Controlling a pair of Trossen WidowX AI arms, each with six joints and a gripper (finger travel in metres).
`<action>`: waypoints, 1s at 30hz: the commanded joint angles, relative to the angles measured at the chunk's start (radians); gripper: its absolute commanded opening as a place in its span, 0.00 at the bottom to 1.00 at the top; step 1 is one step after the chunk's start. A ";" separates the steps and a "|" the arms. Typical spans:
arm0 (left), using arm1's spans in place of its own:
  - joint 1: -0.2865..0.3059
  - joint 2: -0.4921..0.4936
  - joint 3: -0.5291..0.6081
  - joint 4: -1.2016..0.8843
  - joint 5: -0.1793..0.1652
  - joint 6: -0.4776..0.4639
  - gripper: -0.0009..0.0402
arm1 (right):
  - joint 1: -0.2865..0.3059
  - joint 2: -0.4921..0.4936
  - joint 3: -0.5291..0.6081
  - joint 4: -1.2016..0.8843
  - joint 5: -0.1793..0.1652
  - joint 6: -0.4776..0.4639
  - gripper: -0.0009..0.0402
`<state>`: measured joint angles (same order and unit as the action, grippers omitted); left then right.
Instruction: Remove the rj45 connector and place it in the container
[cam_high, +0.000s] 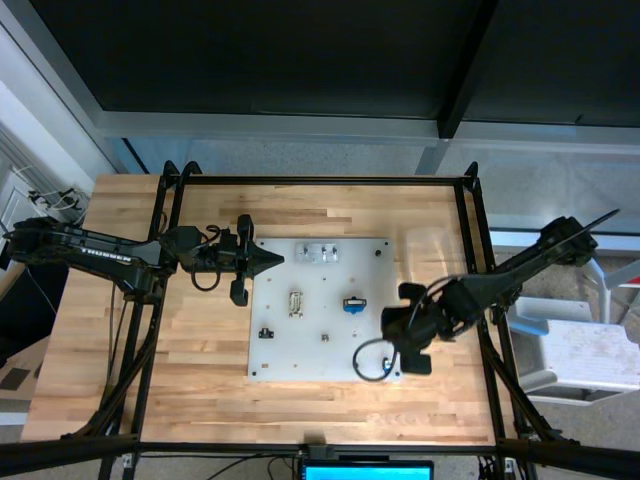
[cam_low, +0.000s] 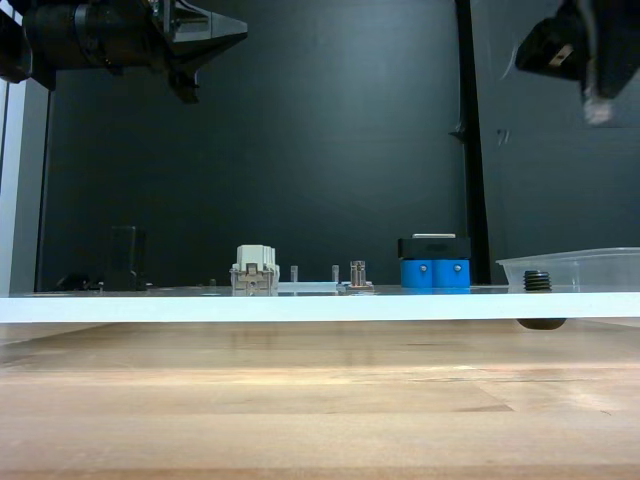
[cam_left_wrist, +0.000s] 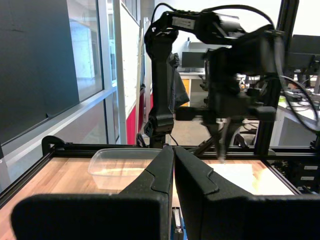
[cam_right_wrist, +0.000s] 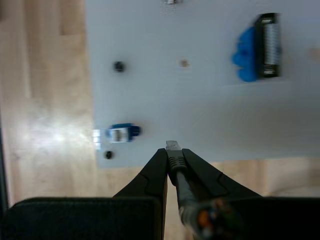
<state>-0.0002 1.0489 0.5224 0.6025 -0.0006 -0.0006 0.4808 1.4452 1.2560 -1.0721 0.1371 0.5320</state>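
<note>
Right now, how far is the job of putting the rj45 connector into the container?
Done: the rj45 connector looks lifted clear of the board. In hand: the right gripper is shut on it, high over the board's near right corner. To do: carry it to the container, which looks empty, and release. The left gripper is shut, raised at the board's left edge.
</note>
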 joint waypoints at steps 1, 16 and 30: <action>0.000 0.000 0.000 0.000 0.000 0.000 0.02 | -0.063 -0.045 -0.040 -0.016 -0.002 -0.051 0.02; 0.000 0.000 0.000 0.000 0.000 0.000 0.02 | -0.375 -0.259 -0.270 -0.039 -0.060 -0.274 0.02; 0.000 0.000 0.000 0.000 0.000 0.000 0.02 | -0.618 -0.356 -0.394 -0.062 -0.061 -0.418 0.02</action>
<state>-0.0002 1.0489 0.5228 0.6025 -0.0010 -0.0006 -0.1162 1.0939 0.8680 -1.1286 0.0753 0.1230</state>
